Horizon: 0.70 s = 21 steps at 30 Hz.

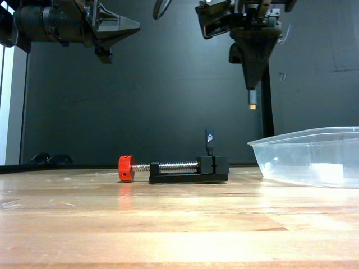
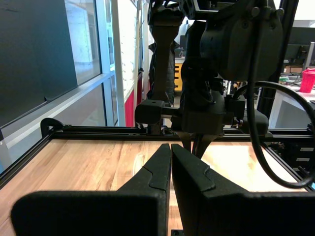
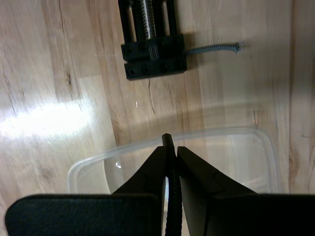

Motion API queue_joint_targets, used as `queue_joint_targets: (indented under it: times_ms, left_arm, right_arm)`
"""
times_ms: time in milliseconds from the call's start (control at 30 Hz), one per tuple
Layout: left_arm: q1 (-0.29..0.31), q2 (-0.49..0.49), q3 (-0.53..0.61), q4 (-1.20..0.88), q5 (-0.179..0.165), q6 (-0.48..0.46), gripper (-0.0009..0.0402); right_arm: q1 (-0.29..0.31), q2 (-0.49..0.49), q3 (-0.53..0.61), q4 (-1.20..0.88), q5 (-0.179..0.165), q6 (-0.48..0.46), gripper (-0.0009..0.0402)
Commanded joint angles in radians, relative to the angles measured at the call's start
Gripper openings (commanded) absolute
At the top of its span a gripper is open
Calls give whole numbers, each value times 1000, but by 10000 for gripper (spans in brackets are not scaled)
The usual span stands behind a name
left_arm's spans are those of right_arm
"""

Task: Pick the USB-C connector and install on taskboard

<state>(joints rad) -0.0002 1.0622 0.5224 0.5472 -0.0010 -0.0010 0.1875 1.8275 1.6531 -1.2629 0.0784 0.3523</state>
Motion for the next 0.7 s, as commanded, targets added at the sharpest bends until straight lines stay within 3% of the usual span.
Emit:
queue_joint_targets:
  times_ms: [33,700]
  left_arm:
    - [0,0,0,0,0,0,0]
    - [0,0,0,0,0,0,0]
  right_arm:
    - [-3,23,34,-9,0,-1,0]
    - [-19,143,164,-10,8,-26,0]
